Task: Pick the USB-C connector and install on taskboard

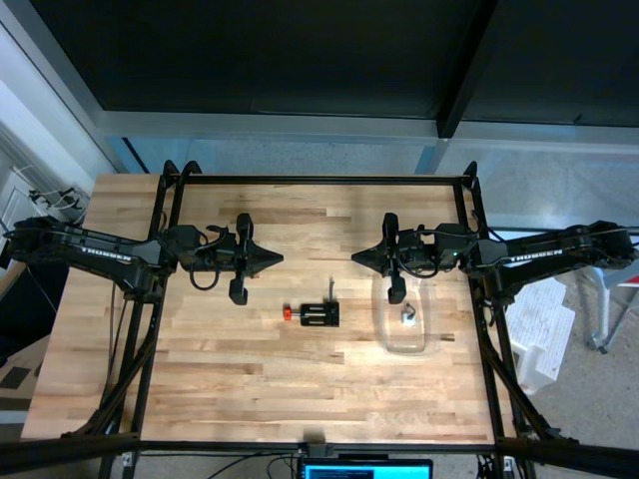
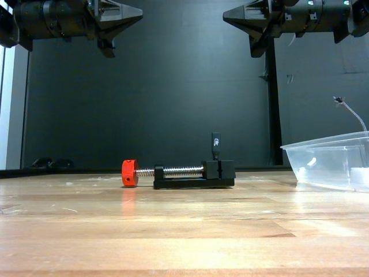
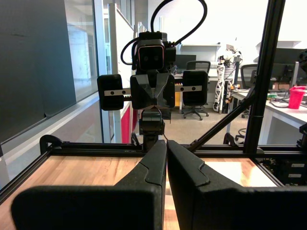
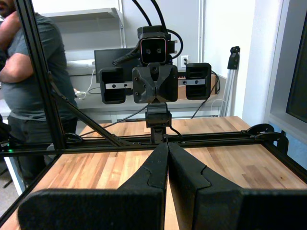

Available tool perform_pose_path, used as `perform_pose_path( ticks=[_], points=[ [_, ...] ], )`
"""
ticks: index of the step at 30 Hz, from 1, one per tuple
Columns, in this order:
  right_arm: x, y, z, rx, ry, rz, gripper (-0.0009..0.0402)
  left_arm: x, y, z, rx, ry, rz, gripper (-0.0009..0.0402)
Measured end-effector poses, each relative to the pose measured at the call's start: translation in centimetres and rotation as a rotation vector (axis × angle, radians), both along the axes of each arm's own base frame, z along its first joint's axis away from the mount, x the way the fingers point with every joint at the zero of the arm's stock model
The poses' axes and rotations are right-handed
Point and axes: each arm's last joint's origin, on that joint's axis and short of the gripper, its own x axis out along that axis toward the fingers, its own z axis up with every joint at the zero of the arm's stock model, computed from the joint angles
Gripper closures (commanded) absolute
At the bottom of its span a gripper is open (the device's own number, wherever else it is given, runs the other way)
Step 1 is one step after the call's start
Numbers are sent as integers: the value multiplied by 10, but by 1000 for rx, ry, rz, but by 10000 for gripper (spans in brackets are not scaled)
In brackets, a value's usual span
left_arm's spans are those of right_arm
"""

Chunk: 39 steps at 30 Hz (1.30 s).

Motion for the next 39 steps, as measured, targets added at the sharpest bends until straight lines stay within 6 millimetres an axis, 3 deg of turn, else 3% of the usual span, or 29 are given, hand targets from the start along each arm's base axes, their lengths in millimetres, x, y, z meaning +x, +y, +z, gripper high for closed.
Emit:
perform_pose_path(
  ticks=[19,28,39],
  points=[
    [-3,1,2,30,47,11,393,0,0,0,0,0,-1,393],
    [-12,1,19,-31,403,19,393,0,0,0,0,0,0,393],
    [-37,7,39,-40,783,53,393,0,0,0,0,0,-1,393]
  ],
)
